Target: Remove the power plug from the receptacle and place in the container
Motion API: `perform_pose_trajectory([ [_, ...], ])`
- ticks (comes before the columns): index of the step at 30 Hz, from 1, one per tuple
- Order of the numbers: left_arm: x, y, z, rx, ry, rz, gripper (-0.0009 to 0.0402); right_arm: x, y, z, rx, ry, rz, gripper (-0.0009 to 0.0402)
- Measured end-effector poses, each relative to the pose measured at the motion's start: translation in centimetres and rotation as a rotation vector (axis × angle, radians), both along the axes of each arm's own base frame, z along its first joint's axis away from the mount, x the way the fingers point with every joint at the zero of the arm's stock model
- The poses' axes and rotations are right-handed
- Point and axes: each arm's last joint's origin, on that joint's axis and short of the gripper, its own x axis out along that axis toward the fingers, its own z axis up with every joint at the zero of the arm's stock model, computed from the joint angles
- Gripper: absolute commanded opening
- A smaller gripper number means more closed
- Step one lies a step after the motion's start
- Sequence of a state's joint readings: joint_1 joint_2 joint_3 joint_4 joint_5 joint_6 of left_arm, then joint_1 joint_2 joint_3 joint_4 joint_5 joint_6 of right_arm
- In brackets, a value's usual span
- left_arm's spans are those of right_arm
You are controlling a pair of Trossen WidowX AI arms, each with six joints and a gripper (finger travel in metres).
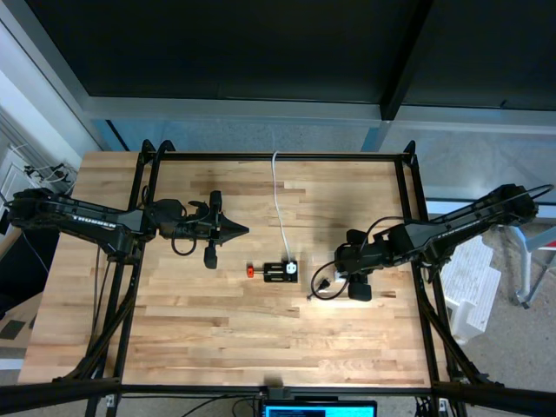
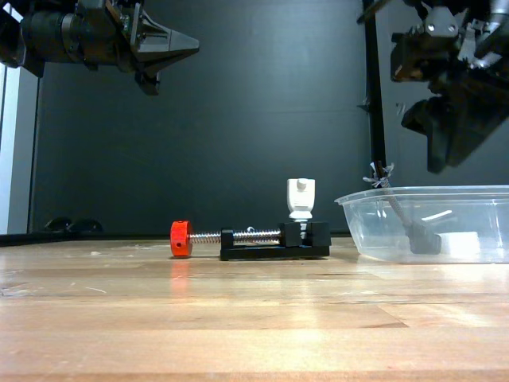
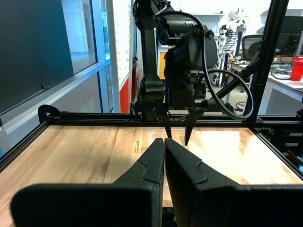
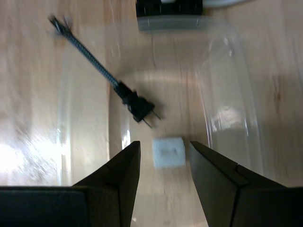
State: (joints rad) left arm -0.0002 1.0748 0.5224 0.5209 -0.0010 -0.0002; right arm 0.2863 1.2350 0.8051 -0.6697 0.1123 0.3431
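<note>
The power plug point(image 4: 138, 107) lies loose inside the container point(image 4: 230, 75), its thin cord running out over the rim; it also shows through the clear wall in the low view as a small black plug point(image 2: 424, 239). The receptacle point(image 2: 274, 239) sits mid-table with its white socket face up and a red tab point(image 2: 180, 239) at its left end. My right gripper point(image 4: 164, 143) hangs open above the container point(image 2: 374, 231), holding nothing, over a small white mark point(image 4: 168, 152). My left gripper point(image 1: 236, 230) is shut, raised left of the receptacle point(image 1: 282, 270) and pointing right.
A long white cable point(image 1: 279, 200) runs from the receptacle to the table's far edge. Black frame rails point(image 1: 278, 156) border the wooden table. The right arm point(image 3: 182, 56) faces the left wrist camera across the table.
</note>
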Motion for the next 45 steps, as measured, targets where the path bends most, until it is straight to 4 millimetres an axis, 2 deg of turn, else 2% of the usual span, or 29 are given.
perform_pose_trajectory([
  [12,0.0,0.0,0.0,0.000,0.000,0.000,0.0000,2.0,-2.9,5.3,-0.028,-0.336,-0.006,0.0045],
  [19,0.0,0.0,0.0,0.000,0.000,0.000,0.0000,3.1,-4.3,7.7,-0.077,-0.557,0.011,0.0000],
  [25,0.0,0.0,0.0,0.000,0.000,0.000,0.0000,3.2,-5.3,8.9,-0.077,-0.734,0.014,-0.0001],
  [34,0.0,0.0,0.0,0.000,0.000,0.000,0.0000,3.2,-6.4,8.3,-0.090,-0.968,-0.035,0.0000],
  [45,0.0,0.0,0.0,0.000,0.000,0.000,0.0000,2.5,-6.4,5.4,-0.043,-1.086,-0.041,0.0000],
])
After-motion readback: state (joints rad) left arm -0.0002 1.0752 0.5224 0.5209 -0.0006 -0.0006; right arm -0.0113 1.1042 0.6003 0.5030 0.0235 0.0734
